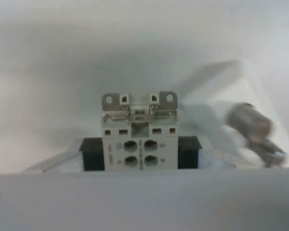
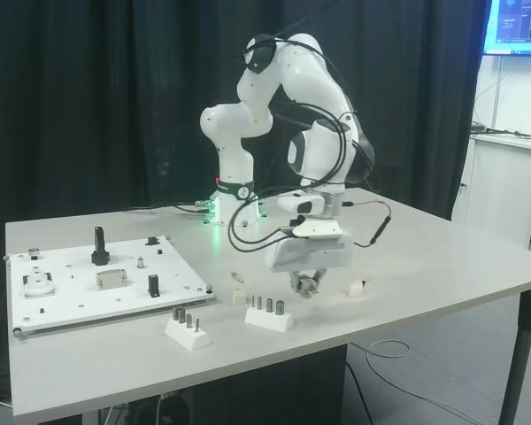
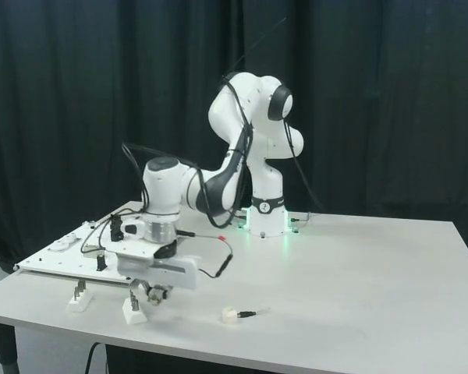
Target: Insert waterproof.
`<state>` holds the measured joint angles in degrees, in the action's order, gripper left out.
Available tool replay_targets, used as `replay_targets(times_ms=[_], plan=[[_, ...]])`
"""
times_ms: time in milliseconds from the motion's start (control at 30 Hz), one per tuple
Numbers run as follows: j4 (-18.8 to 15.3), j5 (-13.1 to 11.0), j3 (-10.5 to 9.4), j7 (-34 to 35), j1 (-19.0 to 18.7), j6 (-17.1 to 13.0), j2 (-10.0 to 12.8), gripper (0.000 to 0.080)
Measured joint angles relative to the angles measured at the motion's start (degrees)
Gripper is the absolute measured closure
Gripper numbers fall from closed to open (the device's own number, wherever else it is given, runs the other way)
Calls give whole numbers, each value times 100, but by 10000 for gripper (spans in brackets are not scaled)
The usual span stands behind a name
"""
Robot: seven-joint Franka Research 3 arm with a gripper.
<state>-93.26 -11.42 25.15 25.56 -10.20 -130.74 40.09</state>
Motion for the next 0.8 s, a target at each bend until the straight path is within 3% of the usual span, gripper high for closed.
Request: replay_targets(times_ms=[300,800], plan=[[-111,297,0,-469,345,304,-393,491],[-357,425,119,-1981,867,582,-988,491]])
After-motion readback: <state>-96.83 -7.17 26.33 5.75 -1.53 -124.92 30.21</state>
